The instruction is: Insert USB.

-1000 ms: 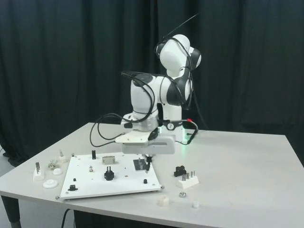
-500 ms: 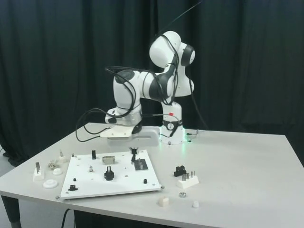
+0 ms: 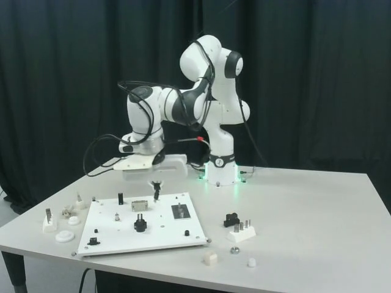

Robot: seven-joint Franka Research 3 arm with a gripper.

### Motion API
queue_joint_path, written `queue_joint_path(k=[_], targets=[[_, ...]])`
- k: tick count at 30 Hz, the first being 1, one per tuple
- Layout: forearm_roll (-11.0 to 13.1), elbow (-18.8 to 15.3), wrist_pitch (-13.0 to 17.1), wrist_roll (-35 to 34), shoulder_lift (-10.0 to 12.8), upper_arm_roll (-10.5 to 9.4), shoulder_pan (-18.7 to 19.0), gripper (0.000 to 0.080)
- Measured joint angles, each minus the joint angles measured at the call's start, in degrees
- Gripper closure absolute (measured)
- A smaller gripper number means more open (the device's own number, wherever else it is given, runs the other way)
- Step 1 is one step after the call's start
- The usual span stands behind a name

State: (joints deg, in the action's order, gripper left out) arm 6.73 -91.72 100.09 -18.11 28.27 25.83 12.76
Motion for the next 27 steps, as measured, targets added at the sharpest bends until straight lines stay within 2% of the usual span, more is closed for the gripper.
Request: queue_joint_path(k=[9,15,22,27], targets=[[-2.4,-3.7,0.8,5.5,-3.2,0.01,-2.6,0.0774],[-3.8,-7.4,2.3,10.3,-5.9,0.11,-4.6,0.0774],[-5.2,-13.0,6.0,17.5,-9.5,0.57,-7.3,0.0774],[-5.6,-17.6,9.5,23.2,-12.2,2.06,-8.3,0.0774]])
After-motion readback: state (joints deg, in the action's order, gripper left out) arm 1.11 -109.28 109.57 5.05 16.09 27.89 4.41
